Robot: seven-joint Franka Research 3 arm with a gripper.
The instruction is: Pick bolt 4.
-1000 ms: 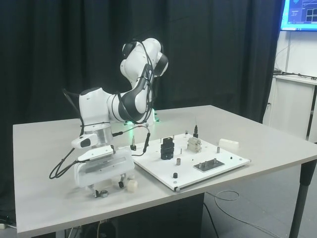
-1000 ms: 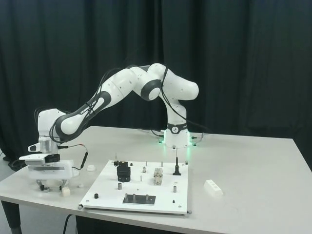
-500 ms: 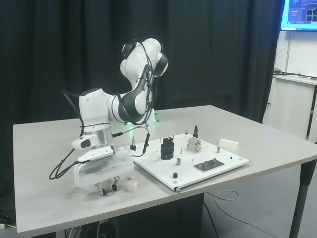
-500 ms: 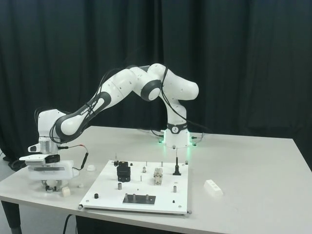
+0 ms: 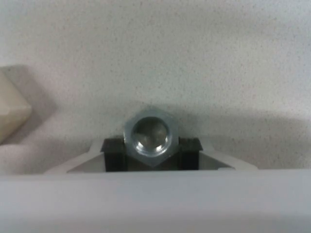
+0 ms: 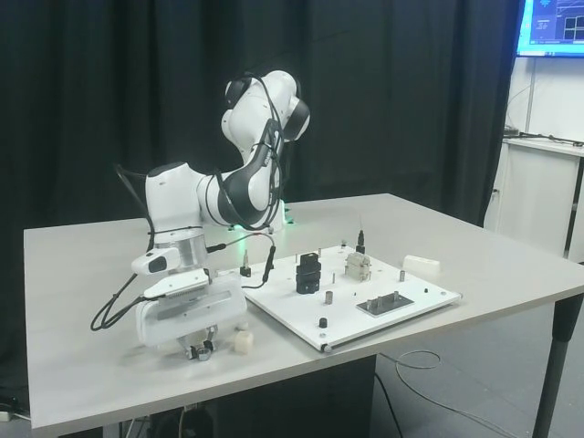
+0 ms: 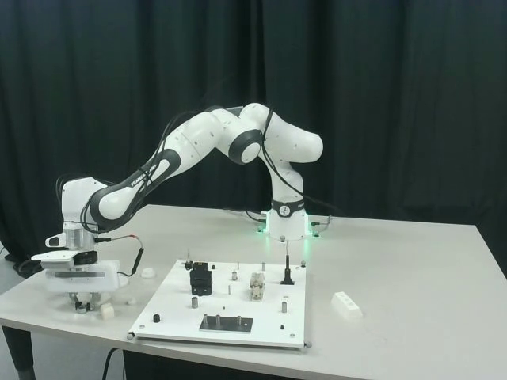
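In the wrist view a grey hex-headed bolt [image 5: 149, 136] sits between my two black fingertips [image 5: 112, 154], which press on its opposite sides. My gripper [image 5: 150, 154] is shut on the bolt. In the room views the gripper [image 6: 199, 347] [image 7: 81, 303] points straight down at the near left corner of the grey table [image 6: 82, 274], close over its surface. The bolt's shank is hidden under its head. Whether the bolt still touches the table cannot be told.
A small white block [image 5: 9, 104] [image 6: 242, 340] [image 7: 105, 311] lies right beside the gripper. The white assembly board [image 6: 283, 301] [image 7: 170, 305] with black and grey fixtures lies to the right. A white box [image 6: 421, 265] [image 7: 347, 305] lies beyond it.
One second ago the fingers stood wide apart around the bolt. They have since drawn together on it. The arm has hardly moved.
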